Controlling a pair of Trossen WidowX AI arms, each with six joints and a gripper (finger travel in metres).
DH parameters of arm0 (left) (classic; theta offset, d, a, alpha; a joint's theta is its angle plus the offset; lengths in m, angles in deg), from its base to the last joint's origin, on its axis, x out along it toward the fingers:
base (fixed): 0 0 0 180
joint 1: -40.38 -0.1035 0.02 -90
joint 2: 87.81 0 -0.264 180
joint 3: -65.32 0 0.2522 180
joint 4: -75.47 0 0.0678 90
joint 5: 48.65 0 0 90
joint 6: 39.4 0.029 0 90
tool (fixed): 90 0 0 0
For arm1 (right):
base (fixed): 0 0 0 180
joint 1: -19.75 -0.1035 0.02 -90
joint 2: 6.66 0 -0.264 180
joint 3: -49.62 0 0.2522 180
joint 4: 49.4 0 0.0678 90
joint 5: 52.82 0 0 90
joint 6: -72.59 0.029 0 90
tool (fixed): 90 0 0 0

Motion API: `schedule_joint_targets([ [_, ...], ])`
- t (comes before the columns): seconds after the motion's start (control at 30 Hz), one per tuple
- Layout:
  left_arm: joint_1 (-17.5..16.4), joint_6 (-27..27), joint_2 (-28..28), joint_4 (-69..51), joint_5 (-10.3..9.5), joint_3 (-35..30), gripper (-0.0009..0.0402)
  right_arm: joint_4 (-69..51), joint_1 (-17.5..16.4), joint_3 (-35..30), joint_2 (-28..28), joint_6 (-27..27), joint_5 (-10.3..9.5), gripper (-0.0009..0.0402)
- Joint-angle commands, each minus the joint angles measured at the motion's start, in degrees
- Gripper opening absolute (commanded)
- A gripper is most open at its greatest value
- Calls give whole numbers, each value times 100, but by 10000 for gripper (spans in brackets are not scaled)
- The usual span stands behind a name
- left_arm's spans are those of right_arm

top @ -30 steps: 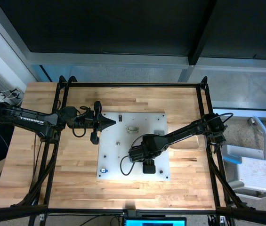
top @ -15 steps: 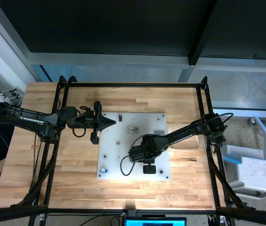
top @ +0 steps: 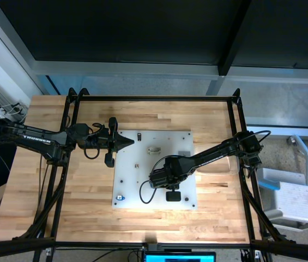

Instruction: Pick the 16mm cylinder and place it in the container

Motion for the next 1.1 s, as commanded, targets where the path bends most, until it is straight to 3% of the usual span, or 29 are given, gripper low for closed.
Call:
schedule_joint_targets([
  [0.03, 0, 0, 0, 2, 2, -2, 0, -31, 2, -2, 48, -11, 15, 7],
  [0.83, -2, 0, 0, 2, 2, -2, 0, -400, 17, -2, 986, -9, 26, 7],
  [0.9, 0, 2, 0, 2, 2, -2, 0, -485, 31, 0, 1084, -9, 63, 7],
  [1.0, 0, 0, 0, 2, 2, -2, 0, -588, 55, 35, 1276, -9, 328, 7],
  [1.1, 0, 0, 0, 2, 2, -2, 0, -566, 107, 258, 1556, -7, 328, 7],
])
